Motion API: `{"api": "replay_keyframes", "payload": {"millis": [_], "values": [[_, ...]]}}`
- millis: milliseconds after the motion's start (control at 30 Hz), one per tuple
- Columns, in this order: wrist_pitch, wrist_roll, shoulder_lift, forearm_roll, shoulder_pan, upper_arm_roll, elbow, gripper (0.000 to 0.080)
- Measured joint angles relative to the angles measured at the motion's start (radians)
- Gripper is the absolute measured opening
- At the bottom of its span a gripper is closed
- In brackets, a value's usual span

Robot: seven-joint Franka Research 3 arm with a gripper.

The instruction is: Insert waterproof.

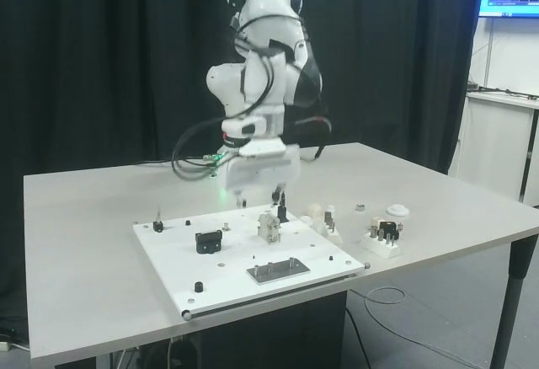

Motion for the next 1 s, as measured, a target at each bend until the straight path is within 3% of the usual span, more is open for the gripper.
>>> {"api": "replay_keyframes", "payload": {"millis": [167,333,600,1000], "values": [[-0.146,0.096,-0.067,-0.107,0.026,-0.013,0.038,0.0800],[-0.222,0.147,-0.108,-0.146,0.039,-0.013,0.051,0.0800],[-0.250,0.192,-0.120,-0.150,0.042,-0.013,0.046,0.0800],[-0.222,0.255,-0.120,-0.135,0.042,-0.008,-0.001,0.0800]]}}
